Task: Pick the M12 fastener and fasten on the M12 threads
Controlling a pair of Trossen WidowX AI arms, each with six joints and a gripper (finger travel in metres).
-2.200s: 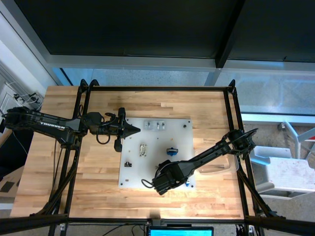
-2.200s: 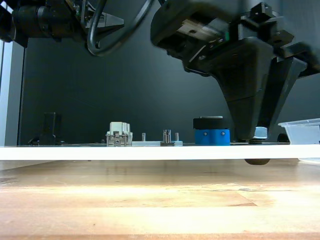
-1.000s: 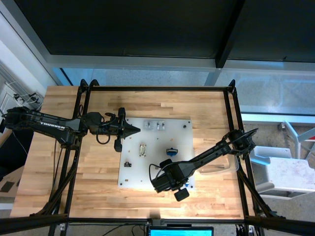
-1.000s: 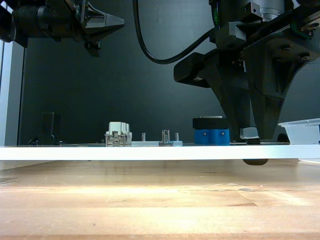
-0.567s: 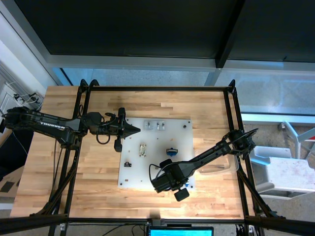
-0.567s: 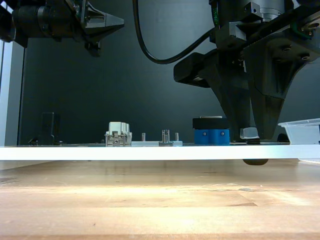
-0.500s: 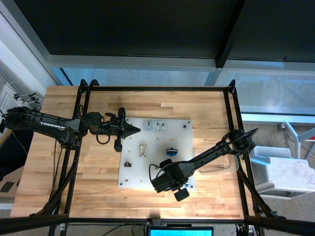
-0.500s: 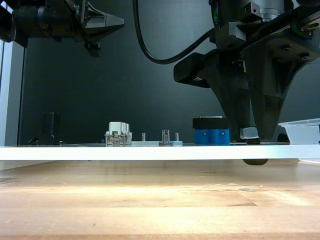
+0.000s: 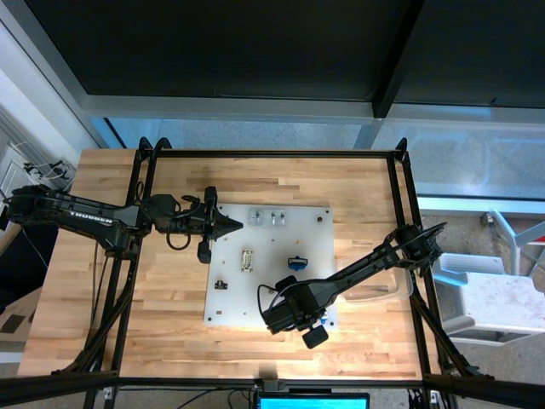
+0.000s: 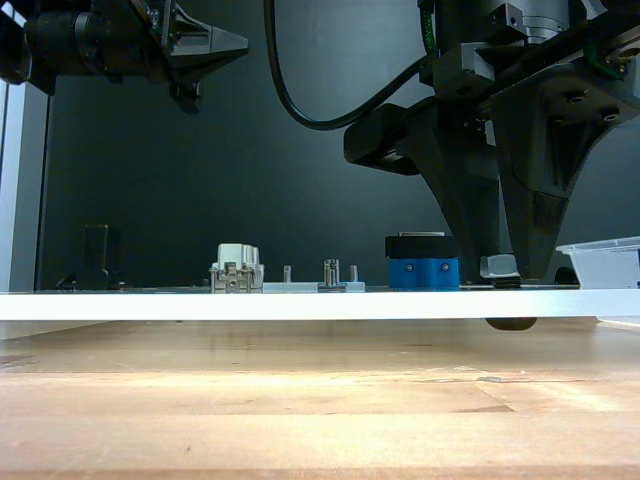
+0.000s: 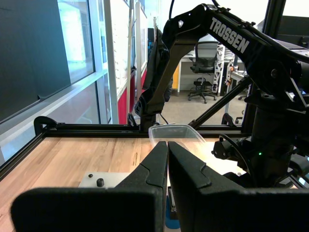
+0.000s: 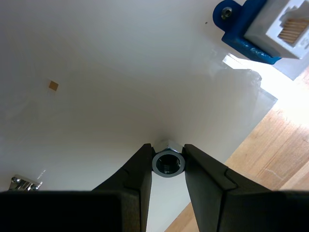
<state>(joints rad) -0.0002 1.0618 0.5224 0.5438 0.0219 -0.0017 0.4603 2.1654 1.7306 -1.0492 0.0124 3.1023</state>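
Jaws of the right gripper (image 12: 168, 151) press against both sides of the small silver nut (image 12: 168, 163), which sits on its dark stud (image 10: 506, 284) at the near right edge of the white board (image 12: 96, 72) (the high view hides it under the arm). A clear tray (image 10: 600, 262) lies beside the board on the pale wooden tabletop (image 9: 170, 341). The left gripper (image 9: 235, 226) hovers over the board's far left edge, jaws clenched together. Windows (image 11: 77, 43) line the room.
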